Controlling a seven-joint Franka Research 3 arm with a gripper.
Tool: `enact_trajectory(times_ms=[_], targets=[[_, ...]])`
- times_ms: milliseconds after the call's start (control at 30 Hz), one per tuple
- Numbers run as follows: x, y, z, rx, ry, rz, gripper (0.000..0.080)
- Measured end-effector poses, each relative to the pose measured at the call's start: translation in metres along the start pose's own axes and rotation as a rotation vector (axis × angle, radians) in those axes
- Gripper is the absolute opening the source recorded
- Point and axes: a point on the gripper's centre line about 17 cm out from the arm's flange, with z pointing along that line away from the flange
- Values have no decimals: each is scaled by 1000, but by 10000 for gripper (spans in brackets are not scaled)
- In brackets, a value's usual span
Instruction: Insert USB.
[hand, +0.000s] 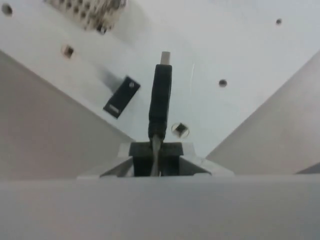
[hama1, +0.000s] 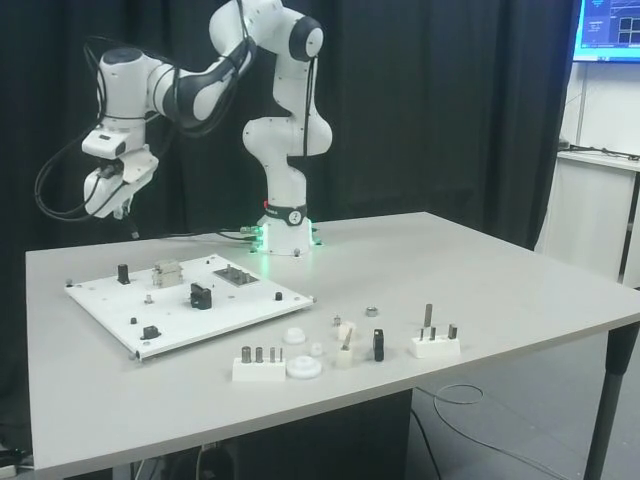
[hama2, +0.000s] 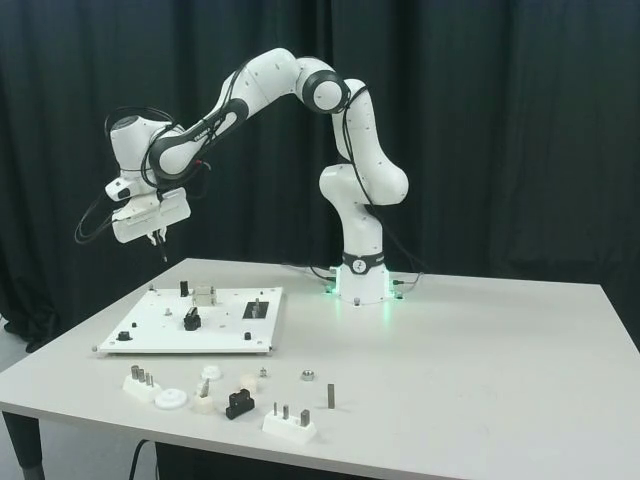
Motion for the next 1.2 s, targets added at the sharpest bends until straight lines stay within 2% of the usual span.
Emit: enact_trajectory(times_ms=[200, 433, 667, 1000, 1200], targets=[[-22, -7, 9, -51, 8, -40, 27], [-44, -12, 23, -115, -3, -81, 27], [-61, -18, 38, -163, -26, -127, 27], [-73, -27, 54, -218, -66, -269, 27], [-74, -31, 60, -273, -84, -333, 27]])
